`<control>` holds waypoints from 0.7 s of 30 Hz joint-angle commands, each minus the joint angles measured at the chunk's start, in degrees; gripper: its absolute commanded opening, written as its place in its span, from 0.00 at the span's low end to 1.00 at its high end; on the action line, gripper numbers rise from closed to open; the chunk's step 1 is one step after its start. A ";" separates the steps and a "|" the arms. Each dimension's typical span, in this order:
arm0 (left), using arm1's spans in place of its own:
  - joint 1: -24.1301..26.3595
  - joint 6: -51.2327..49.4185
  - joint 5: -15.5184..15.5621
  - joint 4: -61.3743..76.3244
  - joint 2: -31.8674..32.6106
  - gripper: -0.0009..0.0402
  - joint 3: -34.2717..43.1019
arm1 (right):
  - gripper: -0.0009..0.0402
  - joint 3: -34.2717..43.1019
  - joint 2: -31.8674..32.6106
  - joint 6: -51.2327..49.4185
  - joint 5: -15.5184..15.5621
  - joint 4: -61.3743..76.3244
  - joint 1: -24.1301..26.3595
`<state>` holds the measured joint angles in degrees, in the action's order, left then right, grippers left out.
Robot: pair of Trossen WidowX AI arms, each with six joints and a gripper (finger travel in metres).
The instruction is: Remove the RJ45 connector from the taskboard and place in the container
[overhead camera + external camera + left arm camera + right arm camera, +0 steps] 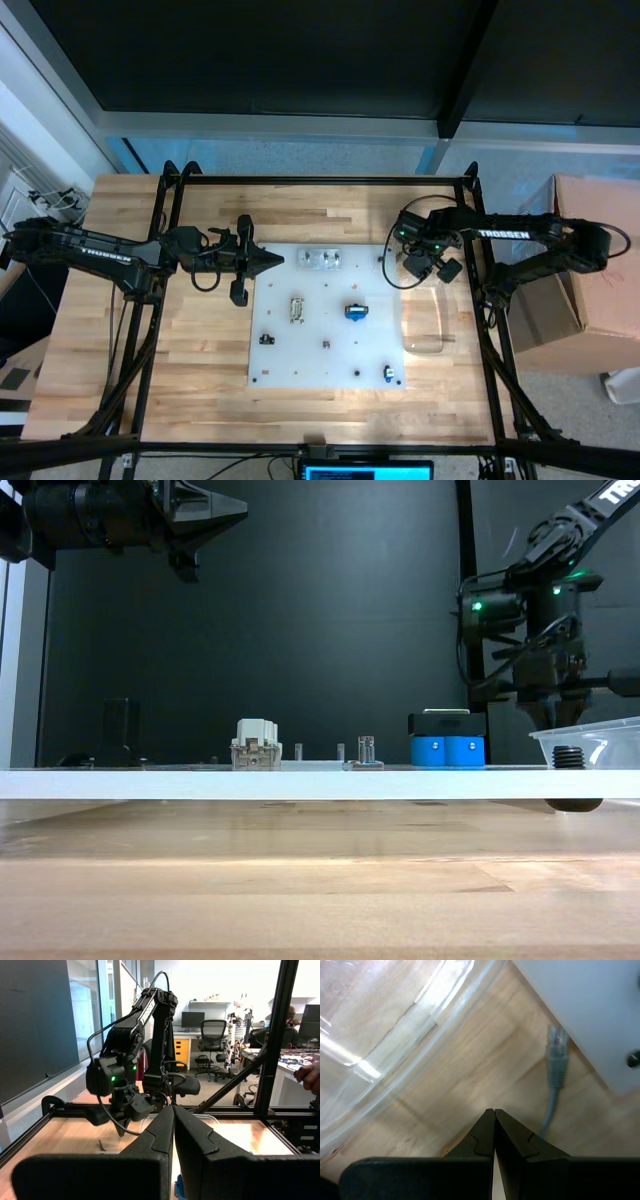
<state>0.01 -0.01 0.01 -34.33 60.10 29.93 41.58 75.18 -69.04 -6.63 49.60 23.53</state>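
Lying free beside white taskboard point(600, 1005), grey RJ45 connector point(556, 1055) may get shoved, not grasped: black right gripper point(494, 1110) above it pressed together; black left gripper point(240, 518), likewise closed, upper left in low view.

The table point(330, 215) is pale wood, smooth, with grain lines. The board point(310, 360) is flat, white and matt. The container point(395, 1025) is clear, shiny plastic. The connector point(556, 1055) is see-through plastic on a grey cable point(548, 1115). The left gripper point(173, 1107) and right gripper point(494, 1110) look like matt black plastic.
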 commanded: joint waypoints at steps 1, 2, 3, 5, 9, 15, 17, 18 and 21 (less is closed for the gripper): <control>0.00 0.00 -0.02 -0.02 0.00 0.02 0.02 | 0.02 0.11 -1.68 2.27 -1.90 0.85 -0.04; -0.02 0.00 -0.02 -0.02 0.00 0.02 0.02 | 0.02 0.33 -2.12 3.30 -1.90 1.16 -0.04; 0.00 0.00 -0.02 -0.02 0.00 0.02 0.02 | 0.02 0.61 -2.49 4.26 -1.86 1.33 -0.04; -0.02 0.00 -0.02 -0.02 0.00 0.02 0.02 | 0.02 1.51 -2.69 6.84 -1.88 1.31 0.04; 0.00 0.00 -0.02 -0.02 0.00 0.02 0.02 | 0.05 3.93 -1.22 8.68 -1.25 0.50 2.43; -0.02 0.00 -0.02 0.00 0.00 0.02 0.02 | 0.27 6.75 4.55 9.38 3.78 -0.33 3.69; -0.02 0.00 -0.02 -0.02 0.00 0.02 0.02 | 0.35 6.88 6.60 10.05 3.89 -1.05 3.69; 0.00 0.00 -0.02 -0.02 0.00 0.02 0.02 | 0.38 6.78 7.50 10.08 3.91 -1.44 3.69; 0.00 0.00 -0.02 0.00 0.02 0.02 0.02 | 0.46 6.45 9.77 11.06 3.96 -3.02 3.72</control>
<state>0.01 -0.03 -0.01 -34.33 60.10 29.95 48.23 84.05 -58.39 -2.76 47.22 27.27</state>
